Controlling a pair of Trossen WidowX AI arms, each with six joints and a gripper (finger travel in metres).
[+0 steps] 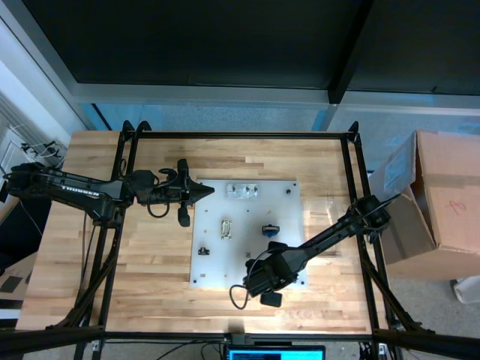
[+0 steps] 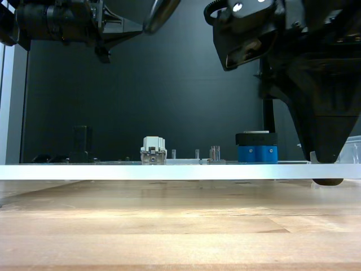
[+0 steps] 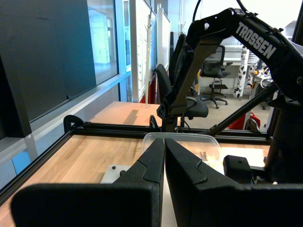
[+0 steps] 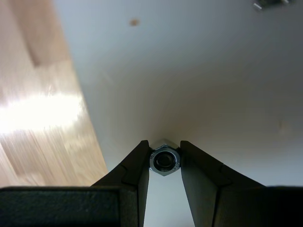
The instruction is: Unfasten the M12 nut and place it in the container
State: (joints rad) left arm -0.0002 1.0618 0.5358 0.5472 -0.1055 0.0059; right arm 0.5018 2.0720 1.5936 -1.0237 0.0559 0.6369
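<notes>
While edge-side, nut [image 4: 164, 161] in right gripper [image 4: 164, 147]

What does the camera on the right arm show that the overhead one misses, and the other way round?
Only the right wrist view: the silver nut clamped between the right gripper's fingers; whether it sits on its stud, I cannot tell. Only the high view: the left gripper over the board's far left corner, and the clear container right of the board. Both: the white board and the wooden table.
</notes>
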